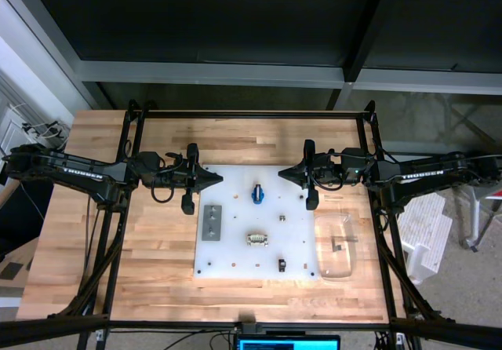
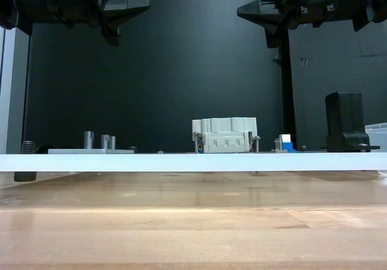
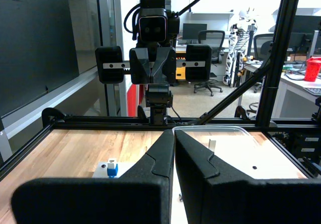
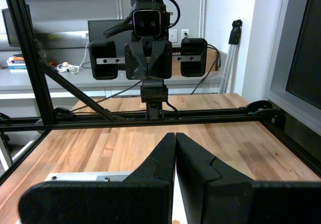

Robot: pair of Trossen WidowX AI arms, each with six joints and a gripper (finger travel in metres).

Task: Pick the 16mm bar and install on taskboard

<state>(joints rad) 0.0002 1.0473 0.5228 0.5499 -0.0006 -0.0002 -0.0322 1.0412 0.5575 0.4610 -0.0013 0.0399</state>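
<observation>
16mm bar point(image 1: 339, 246) lies in the clear tray point(image 1: 334, 278), near right, just beside the taskboard point(image 1: 231, 249). On the board: grey block point(image 1: 212, 220) left, blue part point(image 1: 258, 195) farther back. Left gripper point(image 1: 216, 179) and right gripper point(image 1: 284, 171) hover high over the board's far edge, tips facing, apart. Fingers pressed together on both.

Overhead and table-level views share taskboard point(image 1: 239, 209), wrist views face each other
</observation>
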